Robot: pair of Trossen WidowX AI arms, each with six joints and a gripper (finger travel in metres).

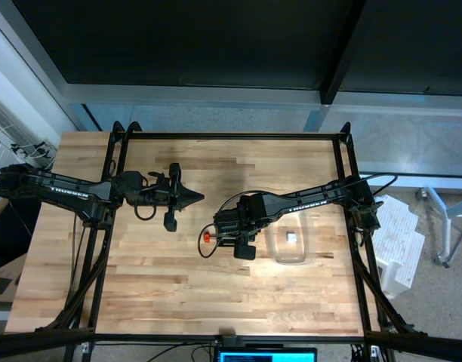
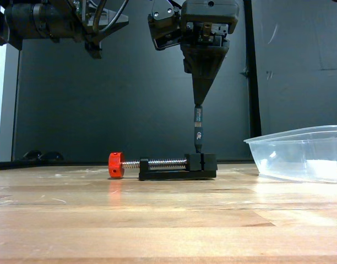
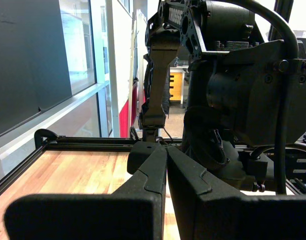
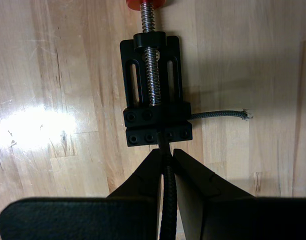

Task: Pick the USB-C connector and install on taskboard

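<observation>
The taskboard point(image 2: 179, 168) is a small black block with a threaded screw and an orange-red knob point(image 2: 116, 164), lying on the wood table. My right gripper point(image 2: 197, 103) hangs straight above its right end, shut on the USB-C connector point(image 2: 198, 129). That thin dark plug stands upright, and its lower tip touches the block's top. In the right wrist view the connector point(image 4: 164, 145) runs from between the fingers point(image 4: 148, 170) to the edge of the taskboard point(image 4: 155, 100). My left gripper point(image 1: 195, 197) hovers over the table's left half, shut and empty, apart from the board.
A clear plastic tray point(image 2: 278, 157) stands just right of the taskboard, with a small white square piece point(image 1: 292, 236) in it. A short dark cable end point(image 4: 218, 115) sticks out beside the block. A black frame point(image 1: 231, 136) borders the table.
</observation>
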